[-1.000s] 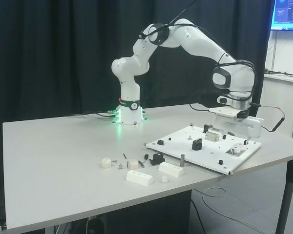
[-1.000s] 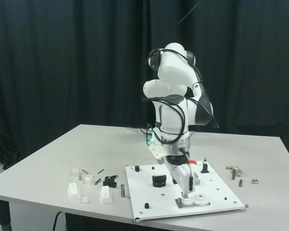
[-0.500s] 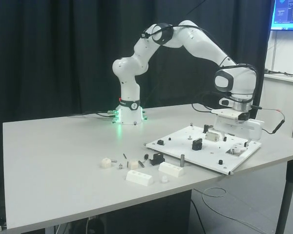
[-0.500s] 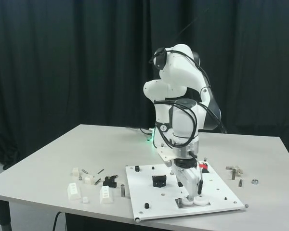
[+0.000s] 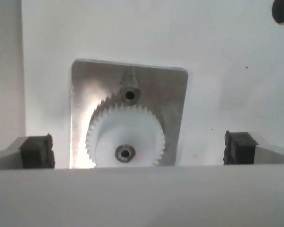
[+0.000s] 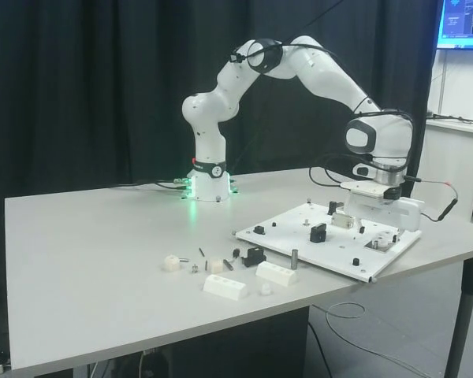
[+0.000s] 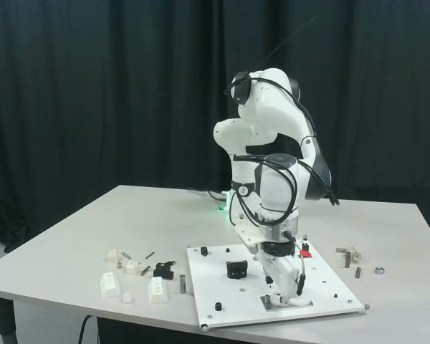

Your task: Remove medium gear.

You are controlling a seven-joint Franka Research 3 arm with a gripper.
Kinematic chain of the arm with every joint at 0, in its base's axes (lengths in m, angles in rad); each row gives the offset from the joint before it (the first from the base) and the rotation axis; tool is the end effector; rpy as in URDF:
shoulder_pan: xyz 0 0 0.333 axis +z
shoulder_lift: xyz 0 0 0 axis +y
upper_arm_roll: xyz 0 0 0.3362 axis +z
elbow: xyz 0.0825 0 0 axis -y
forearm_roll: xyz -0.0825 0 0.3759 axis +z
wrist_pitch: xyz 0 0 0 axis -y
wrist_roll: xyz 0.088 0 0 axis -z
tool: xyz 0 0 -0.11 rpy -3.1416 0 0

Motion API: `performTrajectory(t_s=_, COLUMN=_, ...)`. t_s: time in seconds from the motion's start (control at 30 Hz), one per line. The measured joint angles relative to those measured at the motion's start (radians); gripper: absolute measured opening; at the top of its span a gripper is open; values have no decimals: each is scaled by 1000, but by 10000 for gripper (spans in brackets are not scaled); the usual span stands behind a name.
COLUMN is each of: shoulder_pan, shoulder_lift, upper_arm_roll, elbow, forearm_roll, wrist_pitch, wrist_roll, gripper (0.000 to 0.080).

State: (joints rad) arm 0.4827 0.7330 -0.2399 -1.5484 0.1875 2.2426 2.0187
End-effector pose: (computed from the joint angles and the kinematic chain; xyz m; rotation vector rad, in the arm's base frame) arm 0.6807 0.2036 0.2425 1.8969 -2.4802 0.0110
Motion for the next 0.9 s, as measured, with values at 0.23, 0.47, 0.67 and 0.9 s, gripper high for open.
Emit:
performTrajectory(t_s=0.23, shoulder_pan=2, shoulder_lift=11, upper_arm_roll=0, elbow=0, forearm_roll=0, wrist_pitch=11, wrist_roll=0, gripper=800)
performTrajectory(t_s=0.47, shoulder_pan=3, shoulder_lift=18, upper_arm_roll=0, elbow=0, forearm_roll=-4, wrist_pitch=23, wrist_roll=0, gripper=800)
performTrajectory(t_s=0.67, shoulder_pan=5, shoulder_lift=23, upper_arm_roll=0, elbow=0, forearm_roll=-18, wrist_pitch=34, wrist_roll=0, gripper=800)
performTrajectory(t_s=0.9, shoulder_pan=5, shoulder_lift=24, upper_arm_roll=-1, elbow=0, forearm_roll=-20, wrist_pitch=38, wrist_roll=9, gripper=637)
